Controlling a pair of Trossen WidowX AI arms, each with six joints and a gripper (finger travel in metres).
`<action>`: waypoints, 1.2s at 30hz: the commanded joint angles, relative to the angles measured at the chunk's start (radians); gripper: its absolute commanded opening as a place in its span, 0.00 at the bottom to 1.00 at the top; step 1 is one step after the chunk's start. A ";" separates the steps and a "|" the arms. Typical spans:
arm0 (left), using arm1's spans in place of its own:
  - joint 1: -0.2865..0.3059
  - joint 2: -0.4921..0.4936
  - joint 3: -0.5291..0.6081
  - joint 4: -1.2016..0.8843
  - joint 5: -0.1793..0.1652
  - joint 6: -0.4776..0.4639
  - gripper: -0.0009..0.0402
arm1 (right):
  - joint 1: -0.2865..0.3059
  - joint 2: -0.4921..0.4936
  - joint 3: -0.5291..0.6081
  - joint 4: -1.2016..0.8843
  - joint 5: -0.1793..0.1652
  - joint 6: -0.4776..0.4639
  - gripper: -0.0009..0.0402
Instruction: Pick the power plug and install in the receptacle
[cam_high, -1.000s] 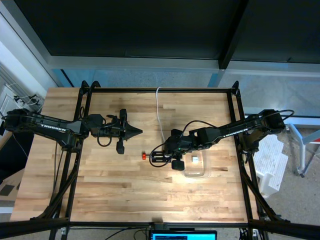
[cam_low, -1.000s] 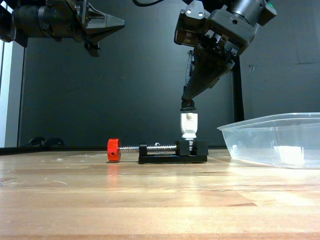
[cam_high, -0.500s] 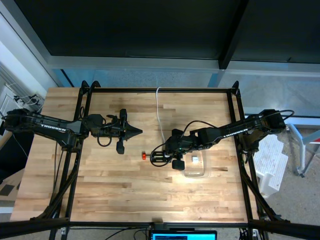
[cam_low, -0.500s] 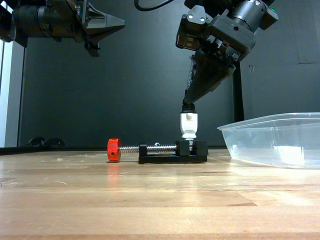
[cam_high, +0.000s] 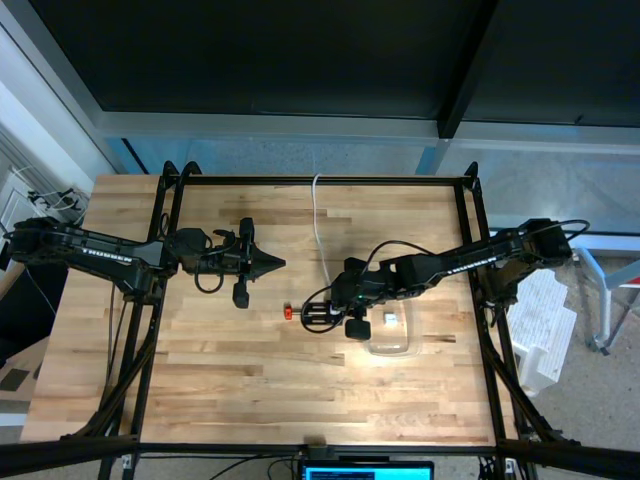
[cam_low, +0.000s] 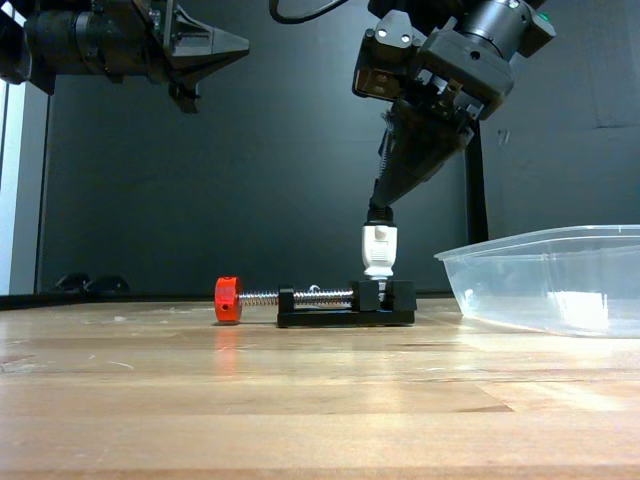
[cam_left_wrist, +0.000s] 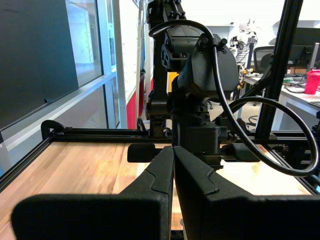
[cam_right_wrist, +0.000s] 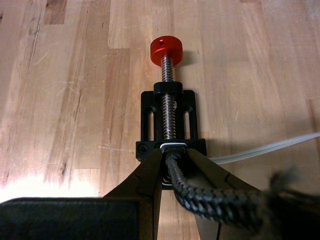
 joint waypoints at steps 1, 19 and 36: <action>0.000 0.000 0.000 0.000 0.000 0.000 0.02 | 0.001 0.002 0.015 -0.003 -0.005 0.001 0.09; 0.000 0.000 0.000 0.000 0.000 0.000 0.02 | 0.002 -0.018 0.059 -0.064 -0.005 0.005 0.43; 0.000 0.000 0.000 0.001 0.000 0.000 0.02 | 0.001 -0.244 0.041 -0.178 0.001 -0.056 0.39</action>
